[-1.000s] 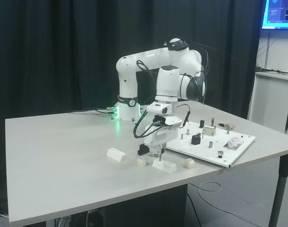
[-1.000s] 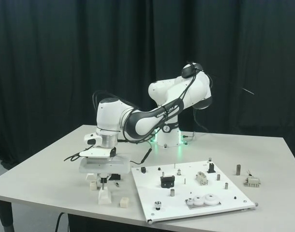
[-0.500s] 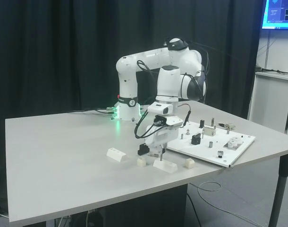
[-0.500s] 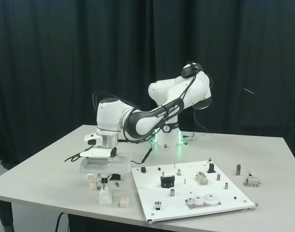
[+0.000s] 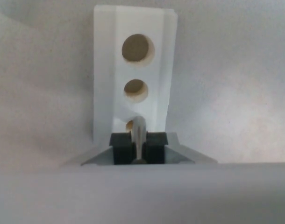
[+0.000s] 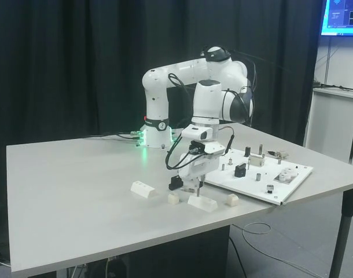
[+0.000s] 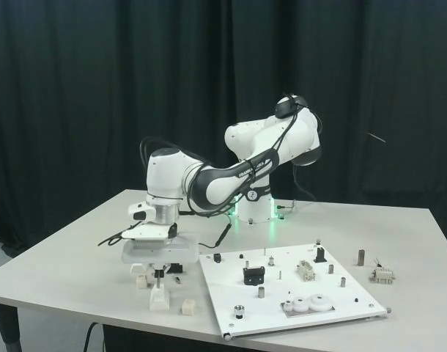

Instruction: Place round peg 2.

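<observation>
Wrist view: gripper clamps round peg 2 upright over the white holder block, just above its nearest hole. Keep it vertical while lifting clear.

First room view: gripper above block, slightly higher than before.

Second room view: peg clear of block.

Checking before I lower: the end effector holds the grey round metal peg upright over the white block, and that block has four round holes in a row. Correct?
Not quite. The white block has three round holes, not four, as the wrist view shows. The rest holds: the end effector grips the grey round metal peg upright above it, over the hole nearest the black fingers.
</observation>
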Controlling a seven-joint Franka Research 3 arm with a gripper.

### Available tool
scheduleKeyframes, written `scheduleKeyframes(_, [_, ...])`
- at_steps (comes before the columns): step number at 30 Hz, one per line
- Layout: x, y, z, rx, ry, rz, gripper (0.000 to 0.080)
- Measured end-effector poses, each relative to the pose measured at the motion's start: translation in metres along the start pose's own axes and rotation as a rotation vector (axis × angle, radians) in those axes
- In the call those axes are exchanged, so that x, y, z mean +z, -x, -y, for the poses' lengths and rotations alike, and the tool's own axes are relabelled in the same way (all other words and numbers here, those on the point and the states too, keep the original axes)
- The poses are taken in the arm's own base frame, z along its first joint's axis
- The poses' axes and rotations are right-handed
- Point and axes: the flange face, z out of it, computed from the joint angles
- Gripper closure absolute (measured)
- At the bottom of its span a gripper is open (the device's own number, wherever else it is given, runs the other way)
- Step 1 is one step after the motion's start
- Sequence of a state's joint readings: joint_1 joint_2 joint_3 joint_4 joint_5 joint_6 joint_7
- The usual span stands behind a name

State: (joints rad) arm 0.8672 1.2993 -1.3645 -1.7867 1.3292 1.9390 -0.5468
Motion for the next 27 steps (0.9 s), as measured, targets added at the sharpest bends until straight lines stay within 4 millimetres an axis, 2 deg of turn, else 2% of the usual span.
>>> scheduleKeyframes(27, [0.0081,0.0013,-0.0013,0.002,-0.005,0.021,0.0741])
